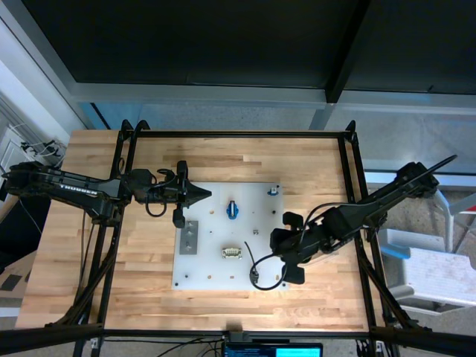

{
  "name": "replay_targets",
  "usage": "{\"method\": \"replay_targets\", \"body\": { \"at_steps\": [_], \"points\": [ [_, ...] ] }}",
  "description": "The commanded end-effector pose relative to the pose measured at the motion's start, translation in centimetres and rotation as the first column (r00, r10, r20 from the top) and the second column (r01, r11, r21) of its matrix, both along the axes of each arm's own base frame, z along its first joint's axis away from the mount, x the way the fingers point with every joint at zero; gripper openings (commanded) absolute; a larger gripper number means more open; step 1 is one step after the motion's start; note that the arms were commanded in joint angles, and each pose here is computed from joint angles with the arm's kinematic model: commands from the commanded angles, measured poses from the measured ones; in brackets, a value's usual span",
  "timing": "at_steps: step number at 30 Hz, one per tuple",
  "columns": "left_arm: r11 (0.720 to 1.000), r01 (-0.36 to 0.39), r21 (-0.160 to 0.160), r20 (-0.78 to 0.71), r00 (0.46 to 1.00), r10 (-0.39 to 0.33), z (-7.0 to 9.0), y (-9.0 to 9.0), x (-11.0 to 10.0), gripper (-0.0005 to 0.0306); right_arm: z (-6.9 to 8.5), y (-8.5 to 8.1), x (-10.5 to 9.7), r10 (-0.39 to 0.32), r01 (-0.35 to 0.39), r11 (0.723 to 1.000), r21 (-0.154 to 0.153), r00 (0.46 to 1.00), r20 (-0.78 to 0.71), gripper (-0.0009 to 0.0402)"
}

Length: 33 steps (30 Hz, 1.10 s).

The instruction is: Remove the USB connector from the USB hub and place in the container

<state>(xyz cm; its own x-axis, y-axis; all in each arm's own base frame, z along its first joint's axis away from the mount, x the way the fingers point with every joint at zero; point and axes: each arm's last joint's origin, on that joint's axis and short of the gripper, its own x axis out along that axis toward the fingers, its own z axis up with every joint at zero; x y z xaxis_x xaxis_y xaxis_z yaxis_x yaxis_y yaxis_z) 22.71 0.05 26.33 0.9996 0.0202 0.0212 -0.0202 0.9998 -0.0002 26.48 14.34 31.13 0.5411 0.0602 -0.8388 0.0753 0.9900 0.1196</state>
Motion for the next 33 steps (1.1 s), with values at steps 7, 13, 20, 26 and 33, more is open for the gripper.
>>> {"method": "replay_targets", "body": {
  "at_steps": [7,13,20,26,33],
  "points": [
    [1.000,0.000,0.000,0.000,1.000,0.000,0.0,0.0,0.0,0.0001,-0.9,1.8,1.0,0.038,-0.038,0.999,-0.005,0.999,-0.025,0.0055],
    [1.000,0.000,0.000,0.000,1.000,0.000,0.0,0.0,0.0,0.0001,-1.6,2.9,1.9,0.051,-0.051,0.999,-0.003,0.998,-0.025,0.0081],
    [1.000,0.000,0.000,0.000,1.000,0.000,0.0,0.0,0.0,0.0001,-2.7,3.7,3.0,0.036,-0.036,0.999,0.009,0.999,-0.013,0.0146],
    [1.000,0.000,0.000,0.000,1.000,0.000,0.0,0.0,0.0,0.0001,-3.7,4.2,3.7,0.028,-0.028,1.000,0.008,1.000,-0.013,0.0167],
    [1.000,0.000,0.000,0.000,1.000,0.000,0.0,0.0,0.0,0.0001,-5.0,4.9,4.4,0.033,-0.033,0.999,0.003,0.999,-0.022,0.0158]
  ]
}}
